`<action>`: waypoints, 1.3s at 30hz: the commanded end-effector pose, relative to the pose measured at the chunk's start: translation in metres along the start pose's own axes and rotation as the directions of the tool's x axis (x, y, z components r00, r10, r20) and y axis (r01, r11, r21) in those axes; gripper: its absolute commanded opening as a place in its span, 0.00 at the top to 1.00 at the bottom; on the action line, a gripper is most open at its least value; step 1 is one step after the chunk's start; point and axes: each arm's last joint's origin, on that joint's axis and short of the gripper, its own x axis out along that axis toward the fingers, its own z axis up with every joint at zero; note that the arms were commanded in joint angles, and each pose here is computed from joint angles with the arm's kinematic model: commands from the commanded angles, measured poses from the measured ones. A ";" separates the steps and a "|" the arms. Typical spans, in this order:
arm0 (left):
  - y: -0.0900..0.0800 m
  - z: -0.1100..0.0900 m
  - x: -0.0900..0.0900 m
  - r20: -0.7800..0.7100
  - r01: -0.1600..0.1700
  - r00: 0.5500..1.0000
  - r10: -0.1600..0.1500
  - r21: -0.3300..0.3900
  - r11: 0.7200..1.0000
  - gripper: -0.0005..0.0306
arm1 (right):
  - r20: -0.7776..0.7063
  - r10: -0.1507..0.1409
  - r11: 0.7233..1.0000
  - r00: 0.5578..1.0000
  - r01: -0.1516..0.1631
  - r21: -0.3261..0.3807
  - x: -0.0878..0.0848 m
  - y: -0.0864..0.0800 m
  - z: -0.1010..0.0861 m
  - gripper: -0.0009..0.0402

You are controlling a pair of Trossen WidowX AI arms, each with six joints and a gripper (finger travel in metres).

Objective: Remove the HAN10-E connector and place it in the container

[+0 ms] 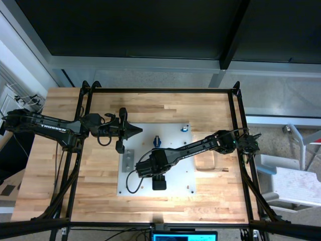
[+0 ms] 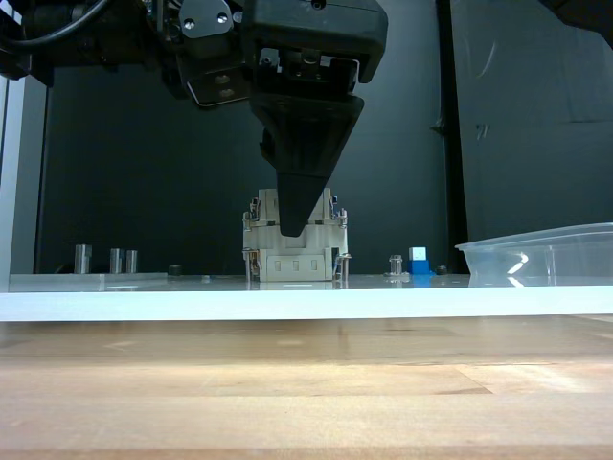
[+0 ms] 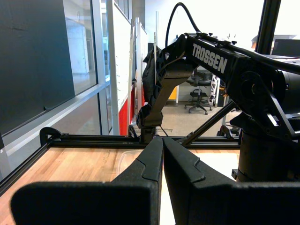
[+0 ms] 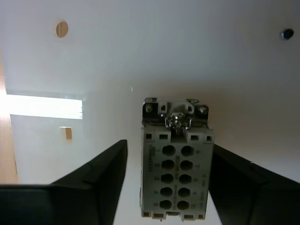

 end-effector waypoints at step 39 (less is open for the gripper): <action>0.000 0.000 0.000 0.001 0.000 1.000 0.000 0.000 1.000 0.98 | 0.052 0.018 1.000 0.998 -0.016 -0.024 -0.053 -0.006 -0.011 0.98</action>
